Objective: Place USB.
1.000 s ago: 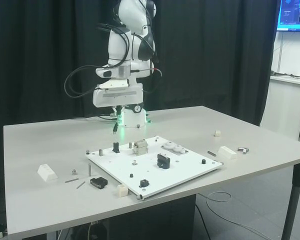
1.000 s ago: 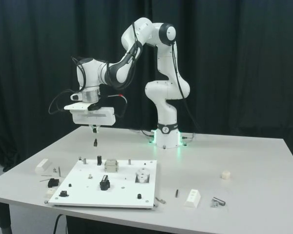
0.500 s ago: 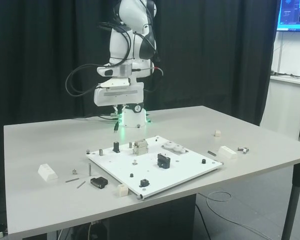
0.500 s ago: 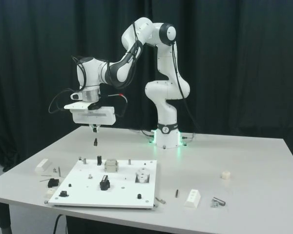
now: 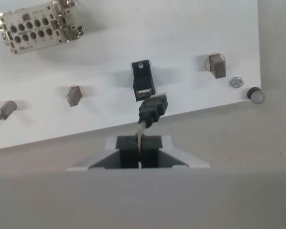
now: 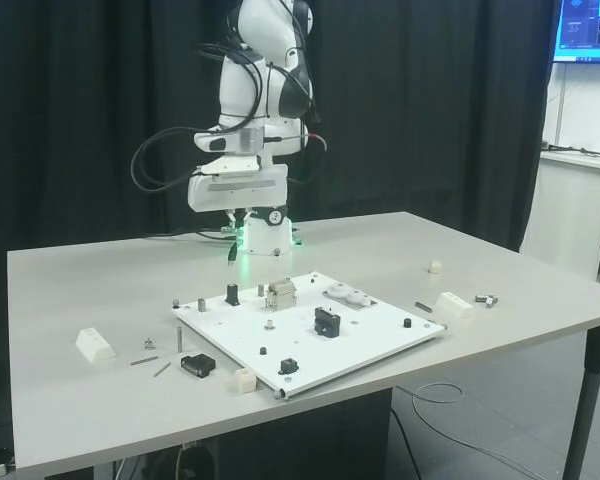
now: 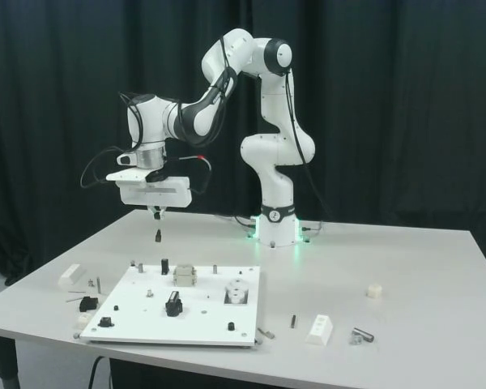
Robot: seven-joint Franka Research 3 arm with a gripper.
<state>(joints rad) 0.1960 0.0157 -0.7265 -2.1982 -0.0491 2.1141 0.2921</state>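
Gripper (image 5: 139, 155) clenched on the thin cable of the USB plug (image 5: 152, 108); plug dangles below, above USB socket (image 5: 142, 80); light, likely swings; better held by its rigid body.

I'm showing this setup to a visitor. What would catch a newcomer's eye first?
The white arm reaching out over the grey table from the far side, its gripper high above the white board's far edge. A black USB plug dangles from its jaws on a short cable, above the black socket on the board.
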